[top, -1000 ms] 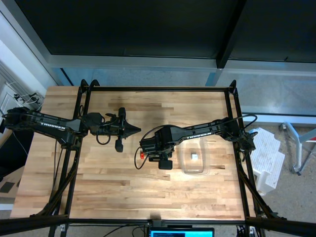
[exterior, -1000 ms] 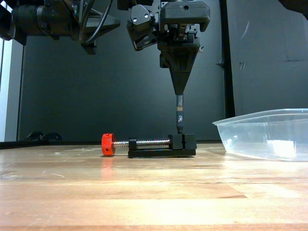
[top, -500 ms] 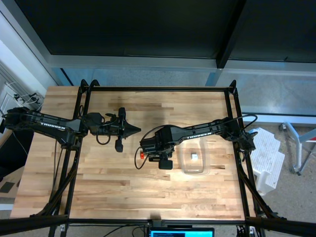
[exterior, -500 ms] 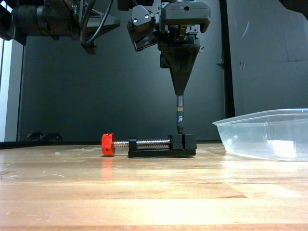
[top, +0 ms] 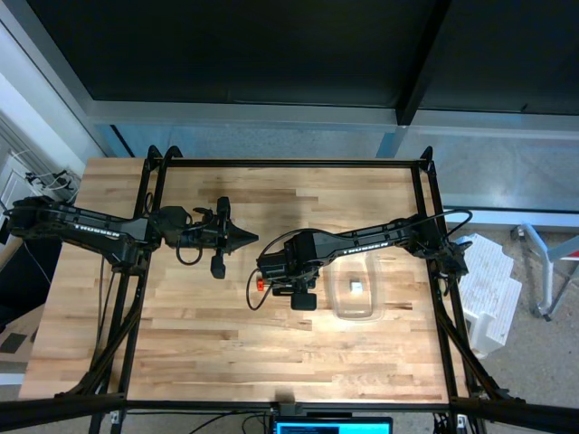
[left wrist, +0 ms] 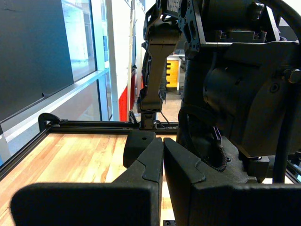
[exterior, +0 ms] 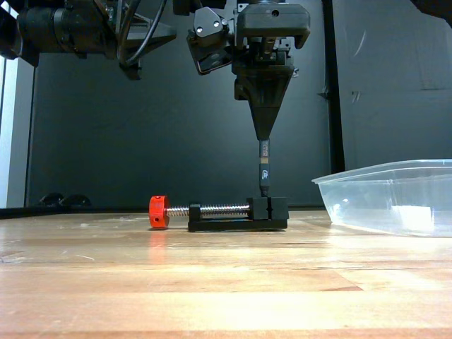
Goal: Pick the USB-C connector and install on taskboard
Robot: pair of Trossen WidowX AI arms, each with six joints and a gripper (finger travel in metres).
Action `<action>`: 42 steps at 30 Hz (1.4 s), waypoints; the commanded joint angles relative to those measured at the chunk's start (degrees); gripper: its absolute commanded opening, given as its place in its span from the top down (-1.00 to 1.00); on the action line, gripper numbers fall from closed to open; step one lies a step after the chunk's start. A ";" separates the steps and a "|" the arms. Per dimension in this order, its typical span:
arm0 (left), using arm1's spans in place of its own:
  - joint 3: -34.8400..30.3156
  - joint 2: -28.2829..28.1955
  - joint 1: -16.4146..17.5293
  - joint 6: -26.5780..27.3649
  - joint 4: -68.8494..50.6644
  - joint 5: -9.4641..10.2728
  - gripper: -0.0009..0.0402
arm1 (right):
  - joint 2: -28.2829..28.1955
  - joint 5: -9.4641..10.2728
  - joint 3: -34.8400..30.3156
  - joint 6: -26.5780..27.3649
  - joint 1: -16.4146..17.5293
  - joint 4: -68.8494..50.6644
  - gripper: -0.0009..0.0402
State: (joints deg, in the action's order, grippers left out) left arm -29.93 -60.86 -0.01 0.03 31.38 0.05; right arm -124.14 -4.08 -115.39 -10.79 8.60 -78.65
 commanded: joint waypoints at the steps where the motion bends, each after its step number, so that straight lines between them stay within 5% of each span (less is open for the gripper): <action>1: -0.02 0.00 0.02 0.00 0.00 -0.02 0.96 | -0.02 0.00 0.09 -0.22 0.02 0.13 0.96; 32: -0.02 0.00 0.00 0.00 0.00 -0.02 0.96 | 0.26 -0.87 0.26 -0.22 0.07 0.20 0.96; 42: -0.02 0.00 0.02 0.00 0.00 -0.02 0.96 | 0.28 -0.83 6.14 -0.04 0.04 5.64 0.96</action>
State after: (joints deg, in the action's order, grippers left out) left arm -29.93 -60.84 -0.01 0.03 31.40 0.03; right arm -123.26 -4.95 -109.95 -10.81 8.67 -73.63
